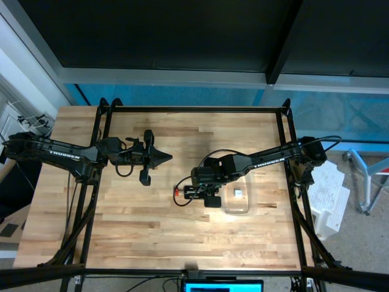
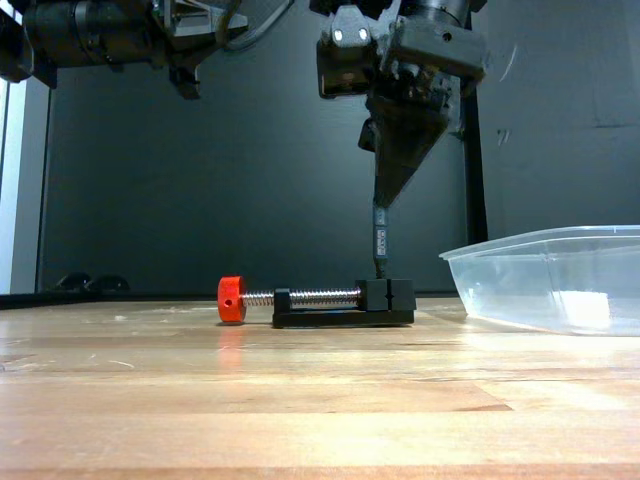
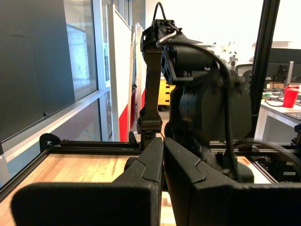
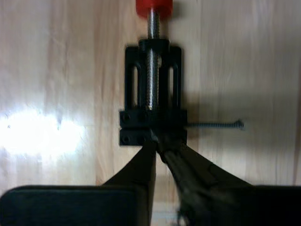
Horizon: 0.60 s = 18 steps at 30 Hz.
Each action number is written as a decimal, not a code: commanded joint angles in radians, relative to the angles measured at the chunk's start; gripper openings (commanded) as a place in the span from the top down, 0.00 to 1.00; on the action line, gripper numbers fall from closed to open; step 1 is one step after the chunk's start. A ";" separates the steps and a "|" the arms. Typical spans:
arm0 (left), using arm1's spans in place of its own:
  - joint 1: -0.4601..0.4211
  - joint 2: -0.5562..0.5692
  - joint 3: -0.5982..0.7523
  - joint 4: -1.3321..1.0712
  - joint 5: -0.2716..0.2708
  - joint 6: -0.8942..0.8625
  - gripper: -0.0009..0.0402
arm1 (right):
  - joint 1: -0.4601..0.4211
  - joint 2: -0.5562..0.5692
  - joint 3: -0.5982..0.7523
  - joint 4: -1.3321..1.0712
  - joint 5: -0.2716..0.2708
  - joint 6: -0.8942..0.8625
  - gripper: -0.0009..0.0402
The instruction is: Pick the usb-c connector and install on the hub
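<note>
One usb-c connector [image 2: 380, 238]: upright, pinched in the right gripper [image 2: 381, 205], its lower end touching the top of the hub [image 2: 388, 298]; whether it has entered, I cannot tell.
Handling: looks light, stiff and slim, likely to twist; best held by the body's flat sides, above the plug.
Left gripper [image 1: 163, 157]: raised, well apart, fingers pressed together, empty.
Count: one hub, one red knob [image 2: 231, 299], one clear tray [image 2: 520, 285], two grippers.

A robotics lab; framed wooden bench [image 1: 152, 231], glass partitions [image 3: 84, 61], office desks [image 3: 278, 106].

Left gripper [image 1: 165, 157] mid-table; right gripper [image 1: 204, 191] over clamp [image 1: 186, 193]
</note>
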 commanded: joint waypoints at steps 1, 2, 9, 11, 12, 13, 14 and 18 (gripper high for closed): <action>0.000 0.000 0.000 0.001 0.000 0.000 0.98 | 0.000 -0.024 0.006 0.017 0.001 0.004 0.77; 0.000 0.000 0.000 0.000 0.000 0.000 0.98 | 0.001 -0.032 0.006 0.017 0.000 0.005 0.75; 0.000 0.000 0.000 0.000 0.000 0.000 0.98 | 0.001 -0.096 0.006 -0.014 0.000 0.019 0.63; 0.000 0.000 0.000 0.000 0.000 0.000 0.98 | 0.001 -0.116 0.003 -0.034 0.000 0.018 0.60; 0.000 0.000 0.000 0.001 0.000 0.000 0.98 | 0.001 -0.129 -0.004 -0.032 0.000 0.018 0.58; 0.000 0.000 0.000 0.001 0.000 0.000 0.98 | 0.001 -0.144 -0.016 -0.025 0.000 0.015 0.57; 0.000 0.000 0.000 0.000 0.000 0.000 0.98 | 0.001 -0.158 -0.031 -0.012 0.000 0.011 0.56; 0.000 0.000 0.000 0.001 0.000 0.000 0.98 | 0.001 -0.228 -0.094 0.021 0.000 0.002 0.52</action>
